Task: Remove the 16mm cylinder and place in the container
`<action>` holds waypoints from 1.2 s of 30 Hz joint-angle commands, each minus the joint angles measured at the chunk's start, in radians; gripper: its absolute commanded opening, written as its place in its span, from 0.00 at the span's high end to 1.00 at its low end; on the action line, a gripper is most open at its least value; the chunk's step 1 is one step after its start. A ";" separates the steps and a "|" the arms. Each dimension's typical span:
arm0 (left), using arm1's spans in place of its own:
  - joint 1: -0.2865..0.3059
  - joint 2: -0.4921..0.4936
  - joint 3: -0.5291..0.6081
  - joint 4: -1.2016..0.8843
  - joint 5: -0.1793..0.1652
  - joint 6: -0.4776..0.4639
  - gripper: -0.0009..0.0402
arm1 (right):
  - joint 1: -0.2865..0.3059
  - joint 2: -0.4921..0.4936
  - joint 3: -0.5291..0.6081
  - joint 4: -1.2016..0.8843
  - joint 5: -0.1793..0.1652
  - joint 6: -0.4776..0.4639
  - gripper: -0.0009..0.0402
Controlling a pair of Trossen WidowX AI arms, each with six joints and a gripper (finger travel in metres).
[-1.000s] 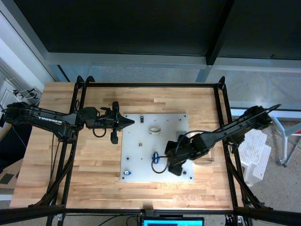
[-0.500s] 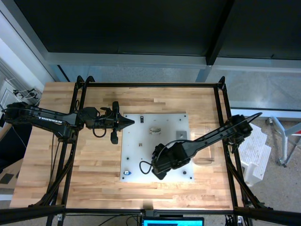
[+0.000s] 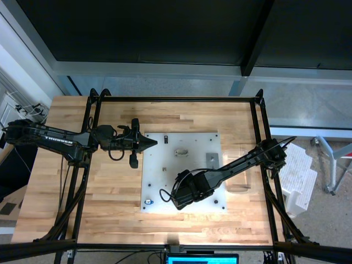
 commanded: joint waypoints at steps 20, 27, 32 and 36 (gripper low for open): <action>0.000 0.000 0.000 0.000 0.000 0.000 0.98 | -0.019 0.038 -0.017 0.035 0.017 -0.375 0.09; 0.000 0.000 0.000 0.000 0.000 0.000 0.98 | -0.029 0.038 -0.047 0.043 0.001 -0.407 0.08; 0.000 0.000 0.000 0.000 0.000 0.000 0.98 | -0.039 0.037 -0.074 0.072 -0.002 -0.427 0.08; 0.000 0.000 0.000 0.000 0.000 0.000 0.98 | -0.039 0.037 -0.086 0.094 -0.010 -0.435 0.10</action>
